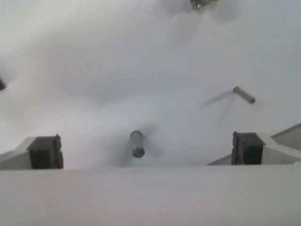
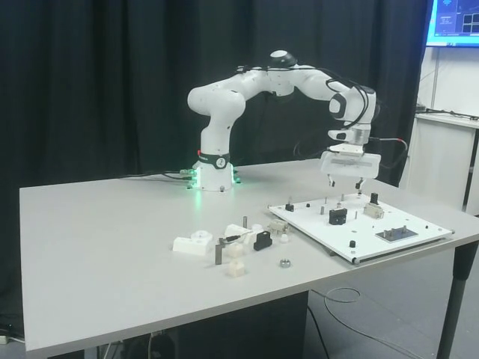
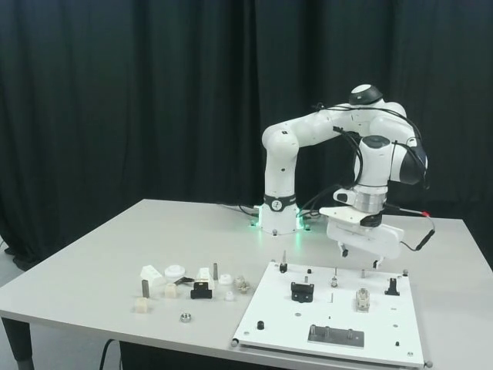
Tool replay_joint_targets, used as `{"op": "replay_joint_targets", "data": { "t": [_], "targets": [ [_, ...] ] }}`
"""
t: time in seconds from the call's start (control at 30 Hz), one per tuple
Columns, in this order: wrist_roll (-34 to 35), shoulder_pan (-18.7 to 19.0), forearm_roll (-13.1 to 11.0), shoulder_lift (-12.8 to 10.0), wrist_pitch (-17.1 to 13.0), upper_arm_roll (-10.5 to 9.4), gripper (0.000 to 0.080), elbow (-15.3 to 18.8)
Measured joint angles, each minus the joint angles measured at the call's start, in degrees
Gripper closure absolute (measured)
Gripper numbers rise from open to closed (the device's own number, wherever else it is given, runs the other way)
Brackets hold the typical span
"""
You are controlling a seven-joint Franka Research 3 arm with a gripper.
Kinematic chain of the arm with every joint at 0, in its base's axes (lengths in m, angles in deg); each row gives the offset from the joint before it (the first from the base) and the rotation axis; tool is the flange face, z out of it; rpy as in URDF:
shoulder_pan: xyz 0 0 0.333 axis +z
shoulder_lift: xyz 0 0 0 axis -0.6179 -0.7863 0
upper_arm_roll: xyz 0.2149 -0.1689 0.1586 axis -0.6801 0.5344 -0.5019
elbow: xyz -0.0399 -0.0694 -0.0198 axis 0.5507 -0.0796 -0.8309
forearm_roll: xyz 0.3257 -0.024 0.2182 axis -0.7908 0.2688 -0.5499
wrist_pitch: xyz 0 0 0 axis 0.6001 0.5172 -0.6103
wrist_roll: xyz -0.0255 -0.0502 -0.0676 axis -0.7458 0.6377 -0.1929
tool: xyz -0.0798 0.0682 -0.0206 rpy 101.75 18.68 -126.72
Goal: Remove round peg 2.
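A white board (image 2: 314, 222) (image 3: 269, 308) lies on the grey table and carries pegs and small fittings. In the wrist view a short round grey peg (image 1: 137, 143) stands upright in the board (image 1: 150, 70), between my two fingertips. My gripper (image 1: 146, 149) (image 2: 344, 182) (image 3: 360, 258) hovers open above the board's far part, with its black pads wide apart and nothing held. A thinner peg (image 1: 243, 94) stands further off, and a bolt head (image 1: 197, 4) shows at the picture's edge. The room views show small upright pegs (image 2: 341, 199) (image 3: 334, 275) below the gripper.
Several loose white, grey and black parts (image 2: 224, 247) (image 3: 189, 285) lie on the table beside the board. Black fittings (image 2: 337, 216) (image 3: 301, 291) and a grey plate (image 3: 335, 334) sit on the board. The arm's base (image 2: 213, 176) shows green lights.
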Motion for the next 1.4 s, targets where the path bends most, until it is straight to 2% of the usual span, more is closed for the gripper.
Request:
{"op": "replay_joint_targets", "data": {
  "t": [0.37,0.7,1.3,1.33,1.4],
  "targets": [
    [1.1,0.7,-4.1,0.1,-1.8,-2.08,0.0003,1.8],
    [1.2,0.8,-6.3,0.1,-3.1,-4.08,0.0003,2.6],
    [2.1,1.4,-6.8,0.1,-5.5,-5.72,0.0003,2.8],
    [2.1,1.5,-6.8,0.1,-5.6,-5.76,0.0134,2.8],
    [2.1,1.5,-6.8,0.1,-5.8,-5.85,0.0134,2.8]
  ]
}}
